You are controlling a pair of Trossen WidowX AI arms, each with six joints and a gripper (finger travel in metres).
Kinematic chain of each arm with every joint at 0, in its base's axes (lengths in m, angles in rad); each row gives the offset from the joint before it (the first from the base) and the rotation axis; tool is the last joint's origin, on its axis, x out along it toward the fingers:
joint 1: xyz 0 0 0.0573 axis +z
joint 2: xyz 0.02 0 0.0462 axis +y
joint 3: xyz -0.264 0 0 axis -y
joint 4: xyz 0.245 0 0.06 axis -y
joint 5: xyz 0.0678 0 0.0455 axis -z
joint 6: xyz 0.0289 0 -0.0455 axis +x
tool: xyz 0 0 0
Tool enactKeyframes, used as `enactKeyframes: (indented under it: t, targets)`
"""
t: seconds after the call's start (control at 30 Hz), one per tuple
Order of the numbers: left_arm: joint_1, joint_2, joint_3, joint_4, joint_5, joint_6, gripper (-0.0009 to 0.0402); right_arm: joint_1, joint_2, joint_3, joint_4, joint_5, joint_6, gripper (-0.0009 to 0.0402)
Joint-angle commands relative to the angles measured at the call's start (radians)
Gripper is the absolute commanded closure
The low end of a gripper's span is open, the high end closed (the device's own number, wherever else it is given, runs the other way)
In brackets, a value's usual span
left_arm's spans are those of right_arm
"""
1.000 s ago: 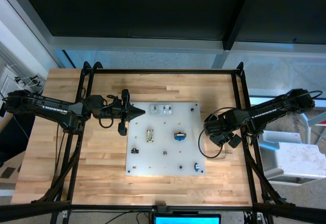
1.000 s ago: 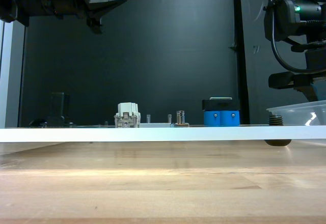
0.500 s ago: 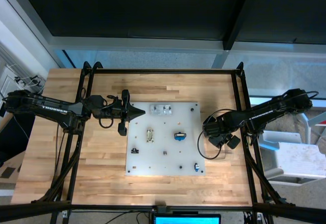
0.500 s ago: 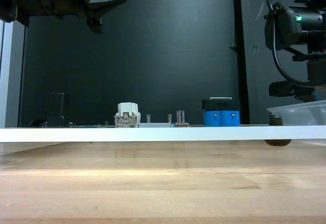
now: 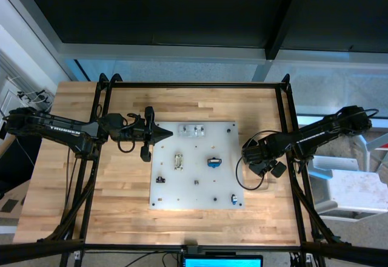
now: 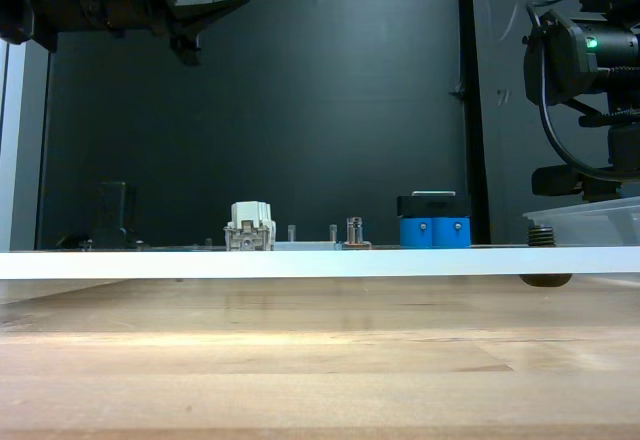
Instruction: Pick the M12 fastener and fasten on the M12 threads
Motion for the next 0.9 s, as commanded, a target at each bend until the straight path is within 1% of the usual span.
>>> enactKeyframes:
  t: [0.03, 0.73, 0.8, 0.9]
  targets:
    - [0.0, 0.0, 0.0, 0.0, 0.0, 0.0, 0.0393, 0.0, 0.0, -0.001, 0.005, 0.001, -0.001, 0.0229]
    - [0.0, 0.0, 0.0, 0.0, 0.0, 0.0, 0.0393, 0.001, 0.0, -0.018, 0.029, 0.0, -0.002, 0.0229]
    - [0.0, 0.0, 0.0, 0.0, 0.0, 0.0, 0.0393, 0.001, 0.0, -0.018, 0.031, 0.0, -0.002, 0.0232]
    - [0.0, 0.0, 0.0, 0.0, 0.0, 0.0, 0.0393, 0.001, 0.0, -0.018, 0.031, 0.0, -0.002, 0.0251]
